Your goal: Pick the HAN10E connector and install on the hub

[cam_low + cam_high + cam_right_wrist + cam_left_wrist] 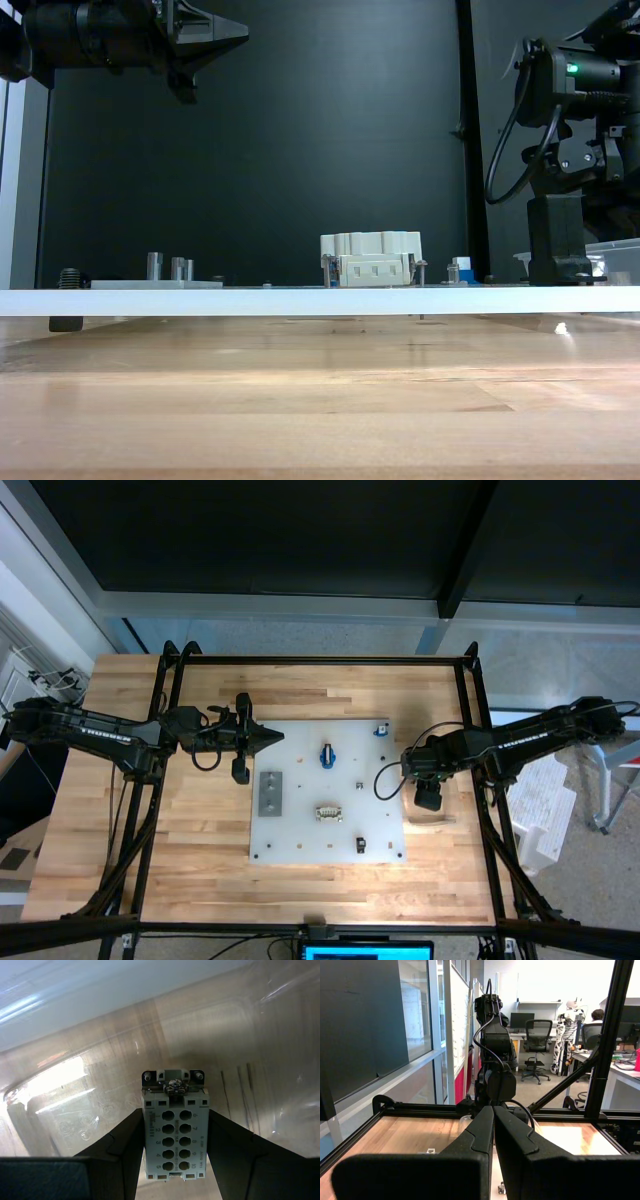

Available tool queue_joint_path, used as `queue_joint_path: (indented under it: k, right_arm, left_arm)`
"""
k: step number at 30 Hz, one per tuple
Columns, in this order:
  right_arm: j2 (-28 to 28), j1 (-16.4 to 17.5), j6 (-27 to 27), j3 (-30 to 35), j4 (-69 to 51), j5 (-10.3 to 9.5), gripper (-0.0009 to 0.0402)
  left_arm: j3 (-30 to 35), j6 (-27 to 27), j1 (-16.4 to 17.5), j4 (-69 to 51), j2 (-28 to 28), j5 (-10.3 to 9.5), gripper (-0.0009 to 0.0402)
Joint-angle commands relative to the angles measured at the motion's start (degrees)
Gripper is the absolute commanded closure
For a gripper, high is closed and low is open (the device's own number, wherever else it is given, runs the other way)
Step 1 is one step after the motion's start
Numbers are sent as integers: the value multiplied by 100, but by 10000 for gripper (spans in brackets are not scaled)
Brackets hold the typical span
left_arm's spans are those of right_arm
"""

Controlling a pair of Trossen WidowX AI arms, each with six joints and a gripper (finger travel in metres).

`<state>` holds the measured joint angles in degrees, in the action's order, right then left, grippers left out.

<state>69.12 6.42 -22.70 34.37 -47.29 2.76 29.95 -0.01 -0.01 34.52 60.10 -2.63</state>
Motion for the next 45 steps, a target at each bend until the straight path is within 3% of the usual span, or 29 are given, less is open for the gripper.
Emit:
queue_joint_path:
  k: [1, 9, 15, 19, 24, 27, 45]
  right_arm:
    - [-2, 0, 0, 92, 0, 9, 338]
    - [-2, 2, -225, 601, -525, 2, 375]
    - [0, 205, 348, 1174, -1110, -9, 380]
    - [0, 385, 535, 1394, -1161, -249, 380]
    - [153, 647, 570, 1587, -1200, -208, 380]
    - [389, 780, 614, 1799, -1204, -74, 380]
    - [2756, 859, 612, 4214, -1303, 66, 380]
  left_arm:
    - [0, 0, 0, 0, 2, 0, 393]
    - [0, 0, 0, 0, 0, 0, 393]
    - [0, 0, 2, 0, 0, 0, 393]
    - [0, -2, 2, 0, 0, 0, 393]
    - [0, -2, 0, 0, 0, 0, 393]
    - [0, 0, 0, 0, 0, 0, 393]
    - [0, 0, 0, 0, 0, 0, 393]
